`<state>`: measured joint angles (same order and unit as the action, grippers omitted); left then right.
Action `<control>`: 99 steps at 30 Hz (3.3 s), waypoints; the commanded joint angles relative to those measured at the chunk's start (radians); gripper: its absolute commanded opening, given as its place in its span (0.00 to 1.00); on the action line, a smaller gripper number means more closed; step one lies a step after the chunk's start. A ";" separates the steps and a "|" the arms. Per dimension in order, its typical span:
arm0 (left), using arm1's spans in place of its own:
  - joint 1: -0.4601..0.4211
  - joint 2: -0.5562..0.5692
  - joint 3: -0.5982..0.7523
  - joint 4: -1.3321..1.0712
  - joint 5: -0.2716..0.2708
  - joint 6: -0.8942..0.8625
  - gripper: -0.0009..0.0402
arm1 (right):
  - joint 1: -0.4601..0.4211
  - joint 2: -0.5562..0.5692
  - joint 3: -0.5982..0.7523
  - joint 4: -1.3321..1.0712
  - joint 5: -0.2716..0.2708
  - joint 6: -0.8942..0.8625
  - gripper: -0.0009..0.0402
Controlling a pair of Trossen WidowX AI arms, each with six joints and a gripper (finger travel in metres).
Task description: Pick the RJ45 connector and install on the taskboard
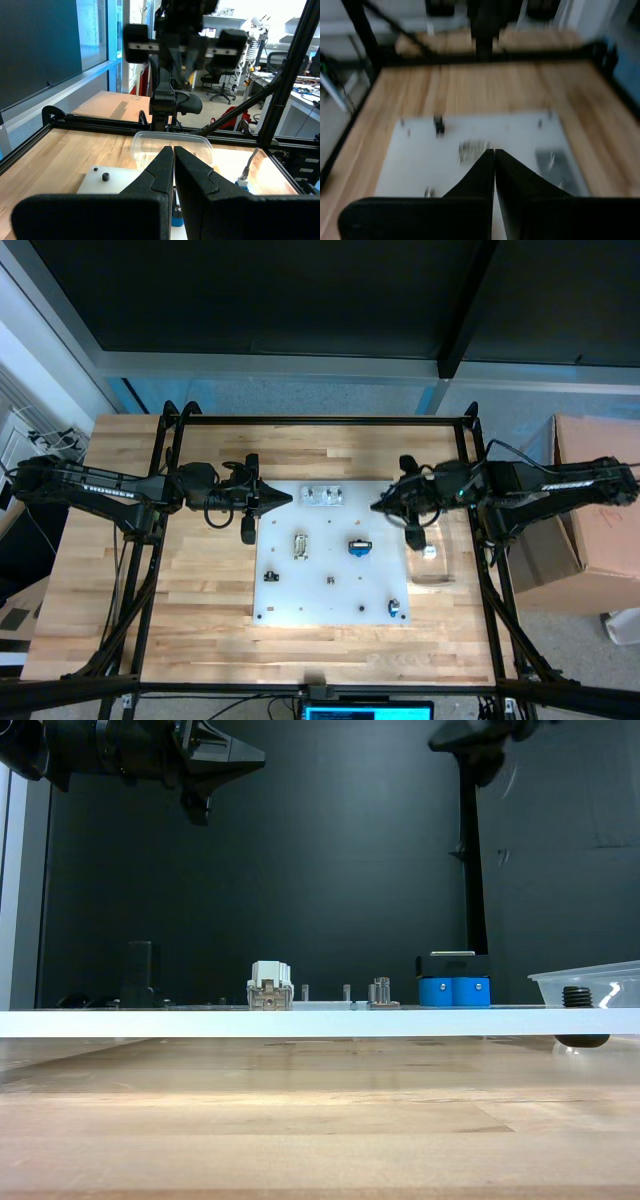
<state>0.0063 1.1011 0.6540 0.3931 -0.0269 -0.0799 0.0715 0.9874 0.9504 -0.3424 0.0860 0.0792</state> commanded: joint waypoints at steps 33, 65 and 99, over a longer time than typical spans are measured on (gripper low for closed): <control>0.000 0.000 0.000 0.000 0.000 0.000 0.02 | -0.128 -0.062 -0.404 0.752 -0.113 0.002 0.02; 0.000 0.000 0.000 0.070 0.004 0.019 0.02 | -0.129 -0.062 -0.404 0.782 -0.104 -0.009 0.02; 0.000 0.000 0.000 0.058 0.004 0.018 0.02 | -0.128 -0.062 -0.404 0.743 -0.105 -0.009 0.02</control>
<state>0.0063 1.1007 0.6544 0.4511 -0.0231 -0.0620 -0.0566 0.9249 0.5461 0.4015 -0.0189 0.0692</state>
